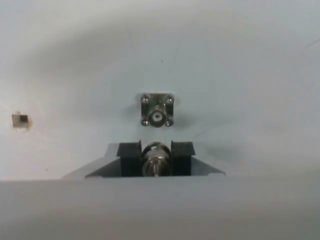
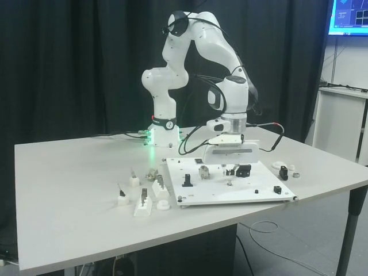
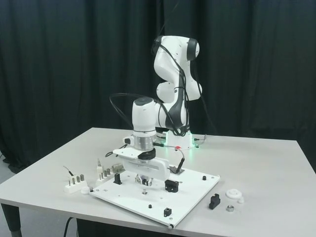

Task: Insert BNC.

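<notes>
Claw (image 1: 156, 159) clenched on BNC plug (image 1: 156, 161), poised above panel socket (image 1: 157, 111) (not mated) on white board (image 2: 230, 192).

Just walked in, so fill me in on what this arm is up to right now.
The white Franka arm is partway through plugging in a BNC connector. Its hand grips the BNC plug between black fingers and hangs above the white board on the grey table. In the wrist view the plug lines up closely with the square-flanged BNC socket on the board, but it is not yet seated.
</notes>
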`<state>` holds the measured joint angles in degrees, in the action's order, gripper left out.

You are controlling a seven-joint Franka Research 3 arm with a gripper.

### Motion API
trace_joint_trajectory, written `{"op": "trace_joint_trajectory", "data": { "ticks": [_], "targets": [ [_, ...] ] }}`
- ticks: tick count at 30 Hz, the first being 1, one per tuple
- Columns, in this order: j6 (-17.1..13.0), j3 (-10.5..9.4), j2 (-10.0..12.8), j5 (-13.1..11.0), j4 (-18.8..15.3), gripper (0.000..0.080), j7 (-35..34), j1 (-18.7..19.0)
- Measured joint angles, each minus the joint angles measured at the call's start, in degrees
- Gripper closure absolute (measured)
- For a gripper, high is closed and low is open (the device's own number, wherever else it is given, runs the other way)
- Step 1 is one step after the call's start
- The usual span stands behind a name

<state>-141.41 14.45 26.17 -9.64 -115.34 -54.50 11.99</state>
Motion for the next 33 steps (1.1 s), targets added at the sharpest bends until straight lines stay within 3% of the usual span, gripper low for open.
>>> {"op": "trace_joint_trajectory", "data": {
  "ticks": [33],
  "targets": [
    [-3.23, -0.55, 1.41, -0.06, -0.35, 0.0682, 0.0, -0.2]
  ]
}}
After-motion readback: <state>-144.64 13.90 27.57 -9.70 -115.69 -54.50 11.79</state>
